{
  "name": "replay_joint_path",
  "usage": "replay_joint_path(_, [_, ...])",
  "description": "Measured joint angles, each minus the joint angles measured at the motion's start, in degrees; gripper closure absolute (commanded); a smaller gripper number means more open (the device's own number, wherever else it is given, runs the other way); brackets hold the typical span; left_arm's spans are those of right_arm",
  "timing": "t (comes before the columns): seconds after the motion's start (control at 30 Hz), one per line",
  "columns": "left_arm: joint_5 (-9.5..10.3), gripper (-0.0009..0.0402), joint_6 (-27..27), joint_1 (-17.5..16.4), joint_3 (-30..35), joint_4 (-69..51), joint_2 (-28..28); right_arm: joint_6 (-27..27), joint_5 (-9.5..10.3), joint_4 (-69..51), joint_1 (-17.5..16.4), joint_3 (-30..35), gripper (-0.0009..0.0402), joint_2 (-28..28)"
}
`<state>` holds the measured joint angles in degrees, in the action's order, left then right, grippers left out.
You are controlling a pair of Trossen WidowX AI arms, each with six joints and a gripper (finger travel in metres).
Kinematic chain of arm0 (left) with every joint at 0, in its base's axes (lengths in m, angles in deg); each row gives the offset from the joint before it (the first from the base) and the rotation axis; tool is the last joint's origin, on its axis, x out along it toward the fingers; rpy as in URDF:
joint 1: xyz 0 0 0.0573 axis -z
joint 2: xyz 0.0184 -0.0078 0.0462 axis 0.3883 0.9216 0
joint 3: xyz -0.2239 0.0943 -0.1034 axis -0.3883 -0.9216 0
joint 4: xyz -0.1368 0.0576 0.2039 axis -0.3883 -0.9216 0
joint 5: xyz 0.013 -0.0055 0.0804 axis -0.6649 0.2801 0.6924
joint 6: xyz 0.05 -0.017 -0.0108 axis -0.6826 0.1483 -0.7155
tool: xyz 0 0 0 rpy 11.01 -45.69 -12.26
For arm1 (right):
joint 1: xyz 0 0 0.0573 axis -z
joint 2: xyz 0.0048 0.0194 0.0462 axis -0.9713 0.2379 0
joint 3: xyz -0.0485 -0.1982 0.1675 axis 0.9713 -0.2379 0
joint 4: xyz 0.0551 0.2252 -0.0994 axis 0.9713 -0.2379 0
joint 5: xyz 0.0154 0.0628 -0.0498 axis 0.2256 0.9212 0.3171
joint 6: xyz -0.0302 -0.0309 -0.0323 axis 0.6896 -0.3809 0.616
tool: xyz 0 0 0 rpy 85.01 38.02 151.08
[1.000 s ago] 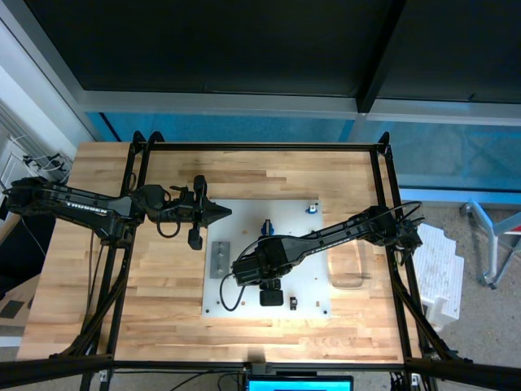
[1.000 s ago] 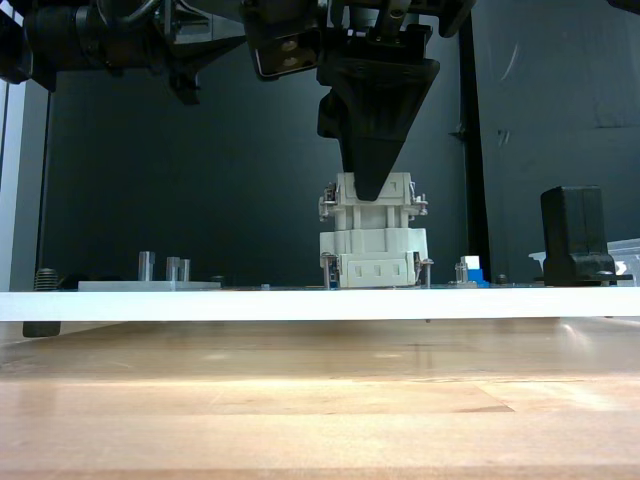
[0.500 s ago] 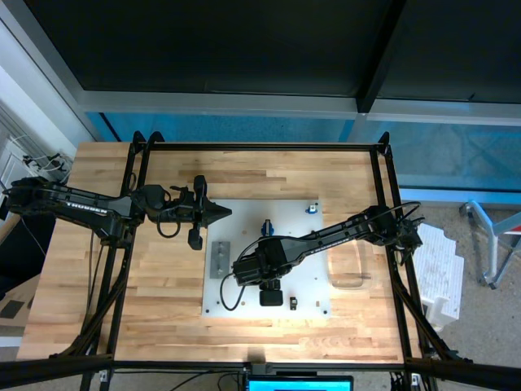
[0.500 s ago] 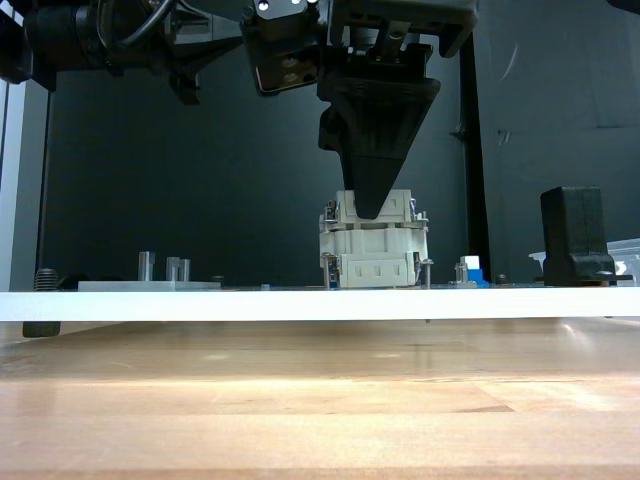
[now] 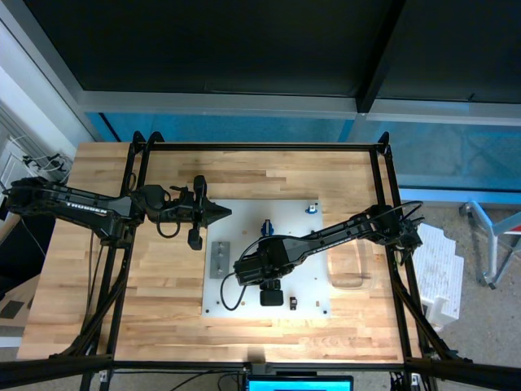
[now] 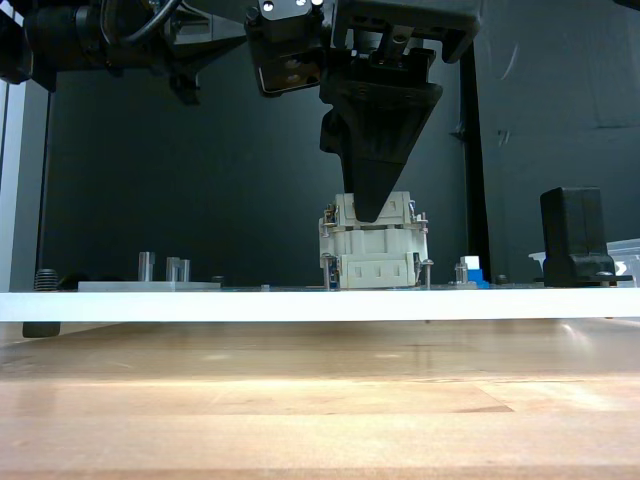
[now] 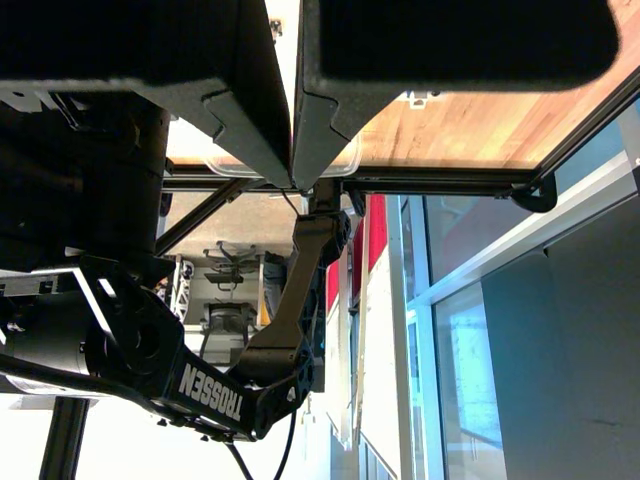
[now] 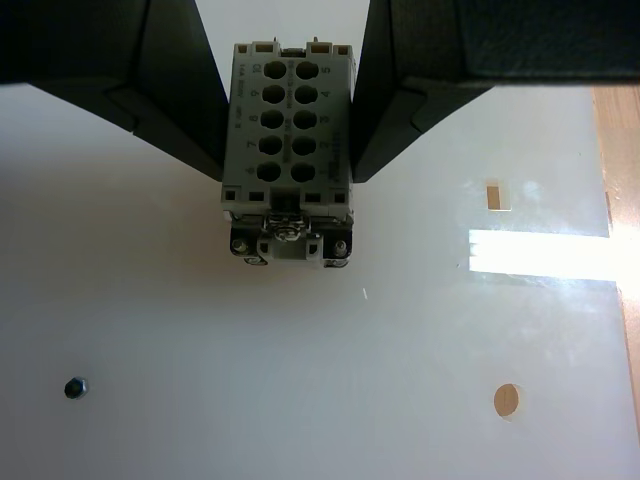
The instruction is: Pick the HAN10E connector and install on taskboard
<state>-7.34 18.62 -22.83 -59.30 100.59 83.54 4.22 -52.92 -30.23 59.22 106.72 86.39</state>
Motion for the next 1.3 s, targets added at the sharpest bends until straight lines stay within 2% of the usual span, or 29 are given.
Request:
replay_joint_path(0.2, [0.00,0.0392,0.00,0.00,0.00,0.00,0.00,-0.09,-0.02,-0.04,0.00,0.07,0.0356,-0.07])
replay_joint_path(0.33, [0.00,0.0392,0.00,0.00,0.02,0.00,0.00,-0.13,0.00,0.02,0.00,-0.04,0.0335,-0.44])
replay_joint_path(0.57, [0.00,0.0392,0.00,0.00,0.00,0.02,0.00,-0.15,0.00,0.11,0.00,-0.17,0.0260,-1.14])
replay_joint_path(0.87, [-0.02,0.0392,0.00,0.00,0.00,0.00,0.00,0.09,0.24,1.05,-0.02,-0.26,0.0101,-1.38])
replay_joint_path(1.0, [-0.02,0.0392,0.00,0.00,0.00,0.00,0.00,-0.72,0.48,0.94,-0.07,-0.26,0.0046,-1.81])
replay_joint_path(1.13, [-0.02,0.0392,0.00,0.00,0.02,0.00,-0.02,-0.87,0.59,0.09,-0.20,-0.22,0.0017,-2.71])
replay_joint_path(1.3, [-0.02,0.0392,0.00,0.00,0.02,0.00,0.00,-1.05,0.52,-1.99,-0.26,-0.20,0.0017,-4.61])
